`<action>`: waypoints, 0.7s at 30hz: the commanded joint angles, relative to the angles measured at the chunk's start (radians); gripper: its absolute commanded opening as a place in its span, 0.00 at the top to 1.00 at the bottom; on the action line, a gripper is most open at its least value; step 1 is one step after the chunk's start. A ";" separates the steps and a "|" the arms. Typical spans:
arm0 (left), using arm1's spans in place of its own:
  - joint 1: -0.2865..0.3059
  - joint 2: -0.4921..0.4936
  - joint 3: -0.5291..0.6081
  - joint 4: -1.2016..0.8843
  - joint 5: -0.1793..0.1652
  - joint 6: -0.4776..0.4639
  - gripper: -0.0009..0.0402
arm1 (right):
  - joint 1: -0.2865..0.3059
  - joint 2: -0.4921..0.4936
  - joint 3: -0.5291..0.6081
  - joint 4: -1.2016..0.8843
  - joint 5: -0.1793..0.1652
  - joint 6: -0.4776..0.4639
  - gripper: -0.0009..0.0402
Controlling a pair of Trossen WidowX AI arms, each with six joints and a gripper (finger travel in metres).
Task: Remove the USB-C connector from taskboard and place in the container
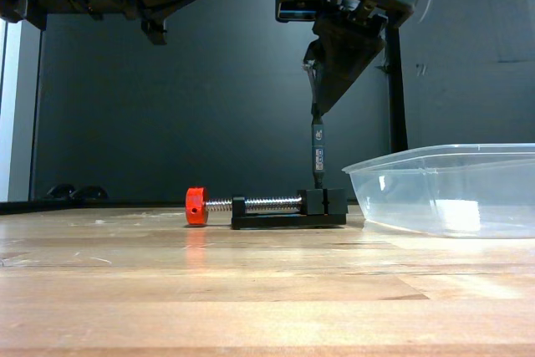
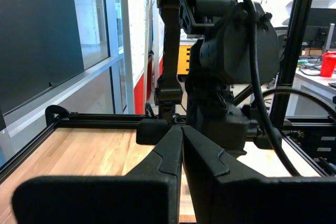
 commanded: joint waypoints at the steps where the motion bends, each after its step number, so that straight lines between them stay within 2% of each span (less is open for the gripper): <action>1: 0.000 0.000 0.000 0.000 0.000 0.000 0.98 | 0.002 0.017 -0.001 0.011 0.000 -0.002 0.67; 21: 0.000 0.000 0.000 0.000 0.000 0.000 0.98 | 0.012 0.047 -0.002 0.030 0.000 -0.002 0.67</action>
